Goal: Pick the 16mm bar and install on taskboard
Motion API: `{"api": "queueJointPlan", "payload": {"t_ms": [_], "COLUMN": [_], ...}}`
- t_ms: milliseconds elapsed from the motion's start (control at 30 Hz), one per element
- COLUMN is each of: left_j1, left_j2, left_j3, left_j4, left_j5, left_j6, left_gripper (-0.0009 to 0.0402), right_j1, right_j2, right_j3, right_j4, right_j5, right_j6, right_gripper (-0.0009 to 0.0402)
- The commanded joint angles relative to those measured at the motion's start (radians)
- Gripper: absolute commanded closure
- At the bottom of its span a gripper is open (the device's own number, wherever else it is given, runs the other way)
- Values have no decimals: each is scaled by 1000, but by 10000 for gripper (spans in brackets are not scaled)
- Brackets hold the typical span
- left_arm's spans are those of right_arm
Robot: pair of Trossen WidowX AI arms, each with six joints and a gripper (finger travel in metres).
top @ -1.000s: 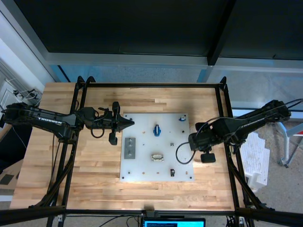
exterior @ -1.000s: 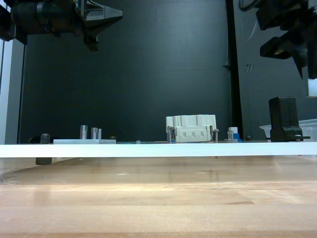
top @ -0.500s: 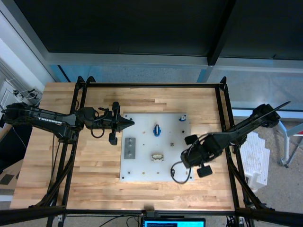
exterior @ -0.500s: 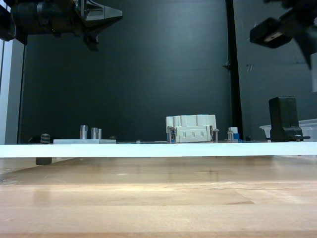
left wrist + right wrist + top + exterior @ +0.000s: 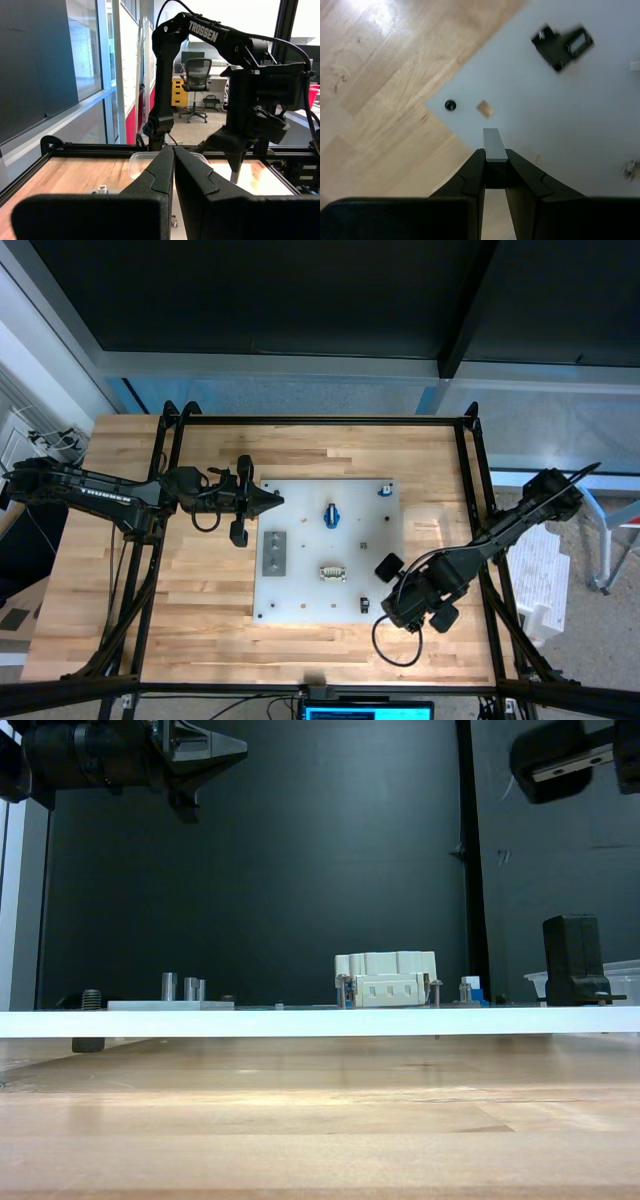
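Now over the near right corner of the taskboard with the right gripper, clenched on the 16mm bar. By its far left corner with the left gripper, pinched closed.

The wooden tabletop has a satin grain, and the taskboard is smooth matt white. The matt black right gripper, over the board's near corner, pinches the dull grey metal 16mm bar. The left gripper, closed above the board's left edge, is equally matt.
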Motion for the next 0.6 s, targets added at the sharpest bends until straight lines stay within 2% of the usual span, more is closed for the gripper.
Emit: {"api": "queueJointPlan", "payload": {"t_ms": [33, 133, 233, 267, 367, 600], "left_j1": [0, 0, 0, 0, 0, 0], "left_j2": [0, 0, 0, 0, 0, 0], "left_j3": [0, 0, 0, 0, 0, 0], "left_j4": [0, 0, 0, 0, 0, 0], "left_j5": [0, 0, 0, 0, 0, 0], "left_j6": [0, 0, 0, 0, 0, 0], "left_gripper": [393, 393, 393, 393, 393, 393], "right_j1": [5, 7, 10, 11, 13, 13], "right_j2": [9, 20, 31, 37, 53, 75], "right_j3": [0, 1, 4, 6, 13, 14], "right_j4": [18, 17, 18, 19, 21, 34], "right_j5": [-2, -3, -51, -56, -45, -49], "right_j6": [-140, -250, -363, -403, -463, -579], "right_gripper": [393, 393, 393, 393, 393, 393]}}
